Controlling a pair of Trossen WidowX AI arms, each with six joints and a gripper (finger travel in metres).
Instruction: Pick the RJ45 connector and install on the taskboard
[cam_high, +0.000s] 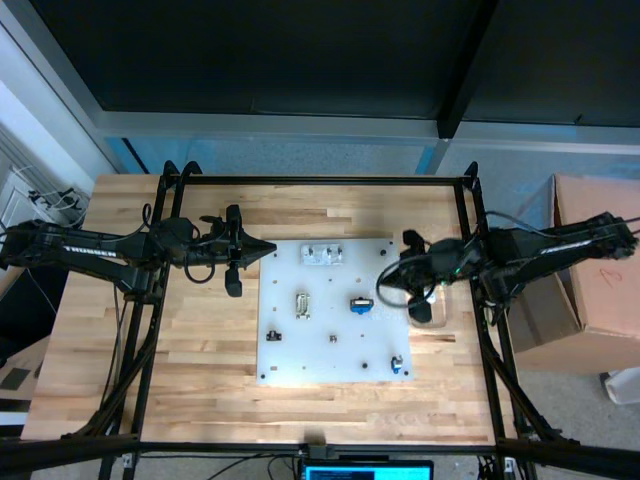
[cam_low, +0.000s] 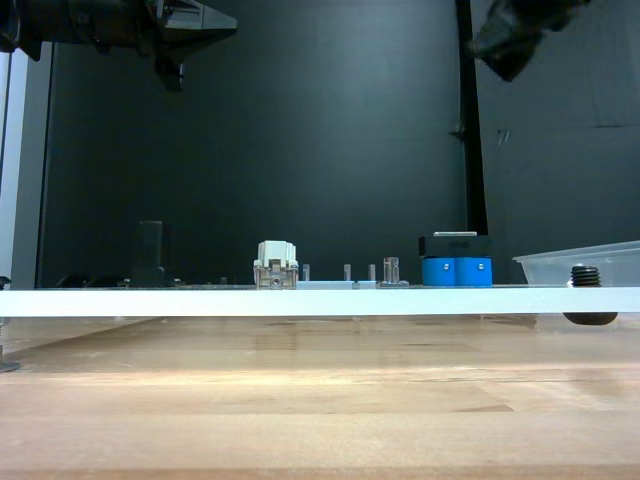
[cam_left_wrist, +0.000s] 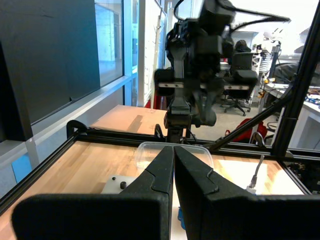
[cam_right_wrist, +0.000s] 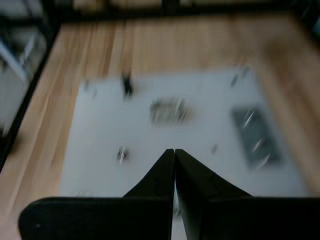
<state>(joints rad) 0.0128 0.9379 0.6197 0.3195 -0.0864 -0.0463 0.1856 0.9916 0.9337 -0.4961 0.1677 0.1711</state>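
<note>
The white taskboard (cam_high: 300, 350) lies mid-table and carries a blue socket block (cam_high: 360, 305), also visible in the low view as a blue socket block (cam_low: 456, 268). I cannot pick out the RJ45 connector for certain. A thin grey lead with a plug-like end (cam_left_wrist: 254, 179) lies on the wood past the bin. My left gripper (cam_high: 266, 248) hovers high at the board's left edge, fingers (cam_left_wrist: 192, 172) pressed together with nothing between them. My right gripper (cam_high: 384, 282) hangs high over the board's right side, its fingers (cam_right_wrist: 162, 172) also shut and empty, and the board (cam_right_wrist: 200, 170) shows blurred below.
A clear plastic bin (cam_high: 447, 305) sits just off the board's right edge. A white connector (cam_low: 275, 270) and small posts stand on the board. A black frame (cam_high: 320, 181) rings the table, and a cardboard box (cam_high: 590, 270) stands to the right.
</note>
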